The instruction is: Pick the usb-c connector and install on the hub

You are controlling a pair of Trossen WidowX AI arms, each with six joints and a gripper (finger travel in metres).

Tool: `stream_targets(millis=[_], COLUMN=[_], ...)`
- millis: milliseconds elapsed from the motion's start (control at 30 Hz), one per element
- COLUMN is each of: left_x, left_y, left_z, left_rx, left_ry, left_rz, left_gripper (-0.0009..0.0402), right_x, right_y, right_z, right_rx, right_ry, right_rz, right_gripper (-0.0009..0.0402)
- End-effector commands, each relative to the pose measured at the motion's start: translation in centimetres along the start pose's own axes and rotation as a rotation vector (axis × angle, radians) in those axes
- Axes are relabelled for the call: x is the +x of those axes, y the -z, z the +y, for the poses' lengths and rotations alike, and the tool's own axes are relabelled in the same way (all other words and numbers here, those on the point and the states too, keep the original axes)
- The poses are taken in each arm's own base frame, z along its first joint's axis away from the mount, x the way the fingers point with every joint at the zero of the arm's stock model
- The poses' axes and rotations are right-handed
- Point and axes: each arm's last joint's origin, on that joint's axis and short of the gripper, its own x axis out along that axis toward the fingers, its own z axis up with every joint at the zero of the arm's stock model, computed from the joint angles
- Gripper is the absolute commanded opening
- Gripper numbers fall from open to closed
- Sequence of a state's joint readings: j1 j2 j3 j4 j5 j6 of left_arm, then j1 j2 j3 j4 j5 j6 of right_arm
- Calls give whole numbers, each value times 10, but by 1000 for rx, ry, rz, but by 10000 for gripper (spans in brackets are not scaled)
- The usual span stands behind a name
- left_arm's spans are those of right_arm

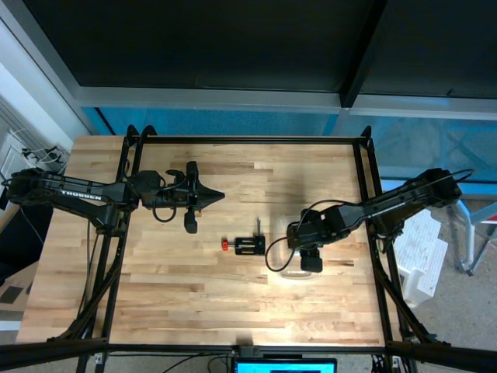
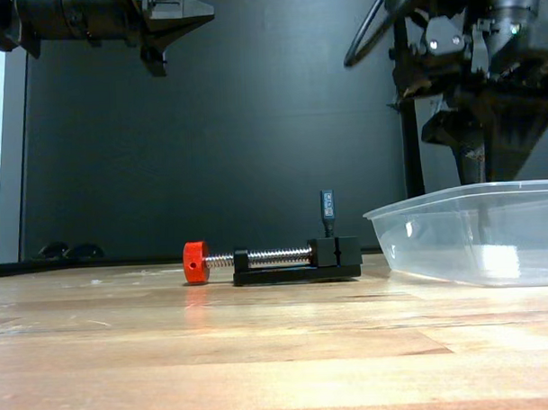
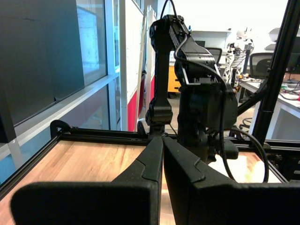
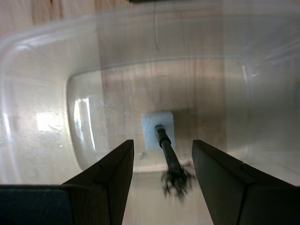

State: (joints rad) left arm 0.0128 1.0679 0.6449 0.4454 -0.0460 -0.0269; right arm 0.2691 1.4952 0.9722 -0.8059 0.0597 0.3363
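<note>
The hub point(image 1: 247, 245) lies mid-table, a small black block with an orange-red tip point(image 2: 196, 262) and a thin upright stem point(image 2: 326, 209). The usb-c connector point(image 4: 167, 149), a thin dark piece, lies inside the clear tray with one end on a small white square block point(image 4: 151, 127). My right gripper point(image 4: 162, 142) hangs open just above the connector, one finger on each side, touching nothing. In the high view the right gripper point(image 1: 308, 263) is over the tray, right of the hub. My left gripper point(image 1: 216, 196) is shut and empty, held high over the back left of the table.
The clear plastic tray point(image 2: 437, 231) stands just right of the hub, its walls around my right fingers. A black metal frame point(image 1: 248, 141) runs round the table. The right arm point(image 3: 197, 93) fills the left wrist view.
</note>
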Motion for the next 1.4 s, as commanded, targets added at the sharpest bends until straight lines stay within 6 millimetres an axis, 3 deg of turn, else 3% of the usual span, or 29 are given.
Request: stream_targets(millis=[33,200,1400], left_x=[0,0,0], left_y=[0,0,0], left_z=[0,0,0], left_rx=[0,0,0], left_ry=[0,0,0], left_rz=[0,0,0], left_gripper=[0,0,0], right_x=[9,17,17], right_y=[-1,-3,-4], right_z=[1,2,3], right_rx=[-9,-17,-35], right_ry=[8,16,10], right_rz=[30,48,35], right_gripper=[172,167,44])
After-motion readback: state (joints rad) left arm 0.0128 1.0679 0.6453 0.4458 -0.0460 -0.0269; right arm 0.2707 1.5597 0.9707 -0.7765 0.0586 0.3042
